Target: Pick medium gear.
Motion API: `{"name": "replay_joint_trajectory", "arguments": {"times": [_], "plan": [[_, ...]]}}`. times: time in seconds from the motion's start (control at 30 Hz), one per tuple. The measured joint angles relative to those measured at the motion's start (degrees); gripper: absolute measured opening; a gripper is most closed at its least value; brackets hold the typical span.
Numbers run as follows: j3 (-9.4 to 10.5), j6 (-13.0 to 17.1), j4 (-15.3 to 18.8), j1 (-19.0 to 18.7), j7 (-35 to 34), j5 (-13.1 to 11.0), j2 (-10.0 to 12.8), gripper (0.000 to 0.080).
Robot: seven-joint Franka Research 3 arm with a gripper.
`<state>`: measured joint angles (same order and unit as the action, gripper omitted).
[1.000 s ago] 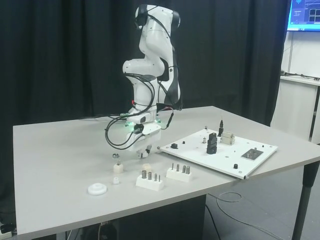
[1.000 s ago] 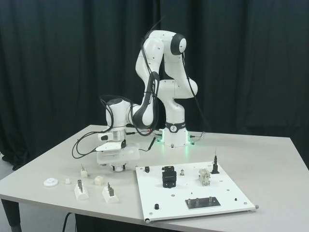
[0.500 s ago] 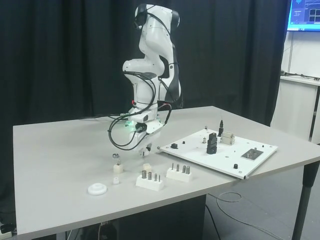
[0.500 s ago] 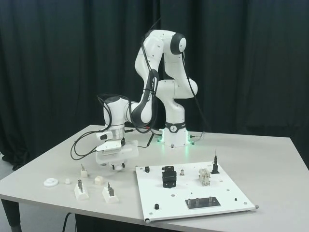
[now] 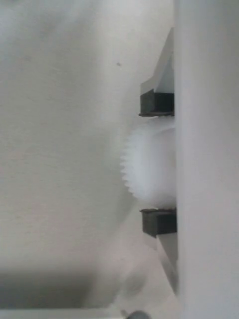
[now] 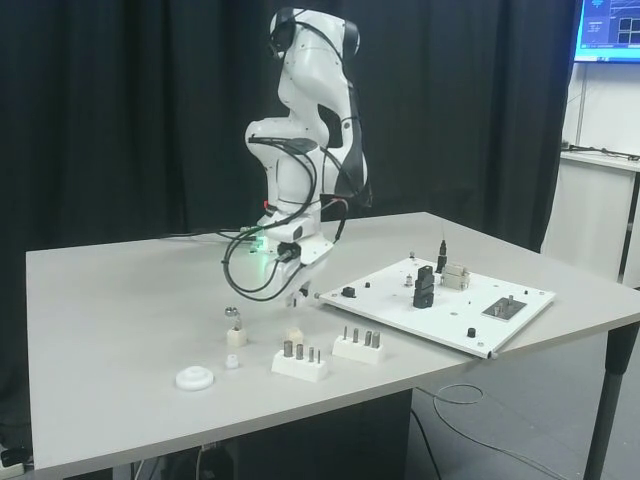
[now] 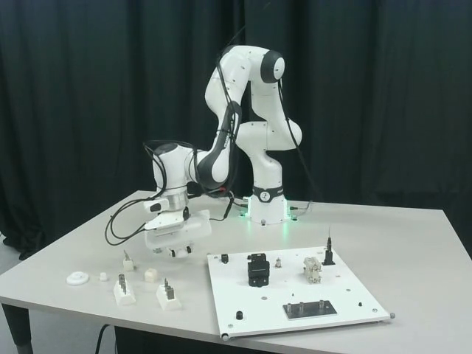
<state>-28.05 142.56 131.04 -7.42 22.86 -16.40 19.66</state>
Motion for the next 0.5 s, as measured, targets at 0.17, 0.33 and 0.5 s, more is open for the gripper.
{"name": "replay_joint_trajectory", "arguments": {"times": [0.17, 0.33, 0.5], "plan": [[0.05, -2.36, -2.51, -1.57, -3.55, -1.25, -0.12, 0.0397], [0.09, -4.45, -4.89, -3.85, -7.75, -1.74, -0.35, 0.0397], [0.12, -6.74, -7.21, -6.38, -11.96, -1.76, -0.77, 0.0397]]}}
